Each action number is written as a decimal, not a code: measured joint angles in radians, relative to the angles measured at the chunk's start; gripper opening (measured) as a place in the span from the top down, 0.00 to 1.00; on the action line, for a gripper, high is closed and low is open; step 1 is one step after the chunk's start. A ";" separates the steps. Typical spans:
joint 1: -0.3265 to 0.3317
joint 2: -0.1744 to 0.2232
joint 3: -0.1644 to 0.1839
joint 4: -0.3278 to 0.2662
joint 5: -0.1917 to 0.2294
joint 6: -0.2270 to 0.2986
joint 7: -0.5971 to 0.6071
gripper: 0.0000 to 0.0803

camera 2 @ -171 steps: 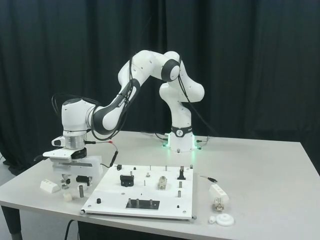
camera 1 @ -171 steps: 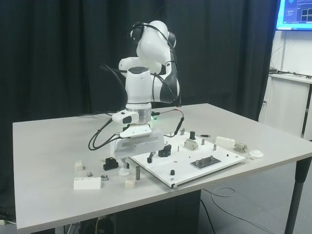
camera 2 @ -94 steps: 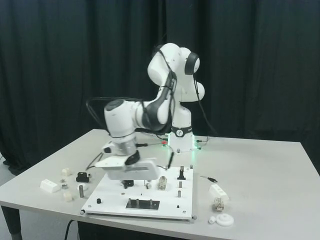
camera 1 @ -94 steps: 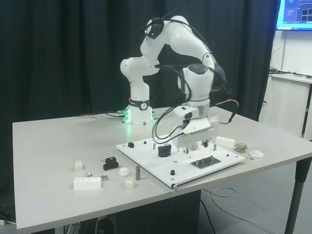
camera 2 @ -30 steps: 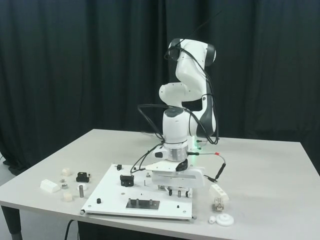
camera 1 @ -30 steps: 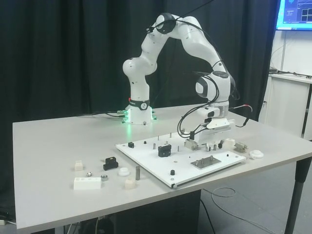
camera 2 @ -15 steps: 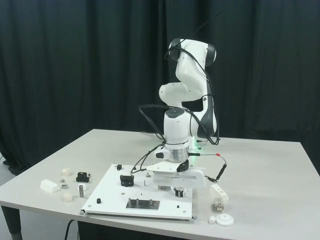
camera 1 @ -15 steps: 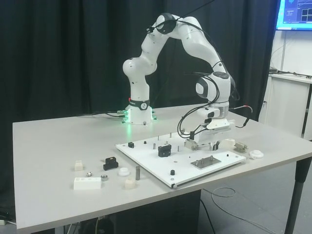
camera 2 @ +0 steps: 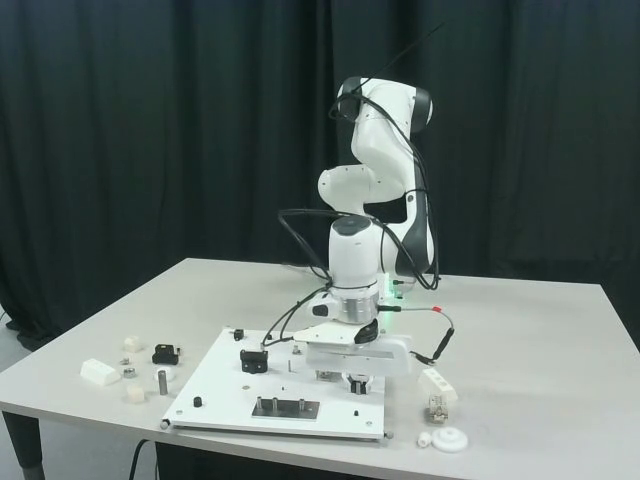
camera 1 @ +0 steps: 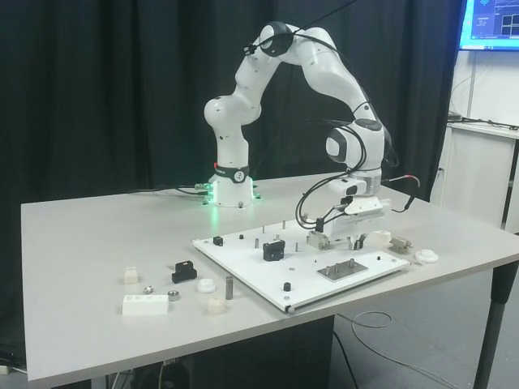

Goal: Remove round peg 3.

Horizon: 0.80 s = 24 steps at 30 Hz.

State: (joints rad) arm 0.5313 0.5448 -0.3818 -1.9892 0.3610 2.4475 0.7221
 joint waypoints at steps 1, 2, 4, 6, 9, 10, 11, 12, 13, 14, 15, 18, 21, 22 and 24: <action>0.000 0.000 0.000 0.000 -0.001 0.000 0.000 0.86; 0.000 -0.001 0.000 0.000 -0.001 0.000 0.000 0.86; 0.000 -0.002 0.000 0.000 -0.003 0.000 0.000 0.86; 0.000 -0.003 0.000 0.000 -0.005 -0.001 0.000 0.86; 0.000 -0.006 0.000 0.000 -0.012 -0.003 0.000 0.86; 0.000 -0.007 0.000 0.000 -0.014 -0.004 0.001 0.86; 0.000 -0.009 0.000 0.000 -0.015 -0.005 0.001 0.86; 0.000 -0.010 0.000 0.000 -0.016 -0.006 0.002 0.86; 0.000 -0.012 0.000 0.000 -0.017 -0.008 0.003 0.86; 0.000 -0.013 0.000 0.000 -0.018 -0.009 0.003 0.86; 0.000 -0.015 -0.001 0.000 -0.019 -0.011 0.003 0.86; -0.001 -0.019 -0.001 0.000 -0.019 -0.015 0.003 0.86; -0.001 -0.022 -0.002 0.000 -0.020 -0.019 0.003 0.86; -0.001 -0.024 -0.003 -0.001 -0.020 -0.020 0.003 0.86; -0.001 -0.027 -0.003 -0.001 -0.020 -0.023 0.003 0.86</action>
State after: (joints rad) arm 0.5303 0.5181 -0.3849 -1.9905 0.3406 2.4250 0.7255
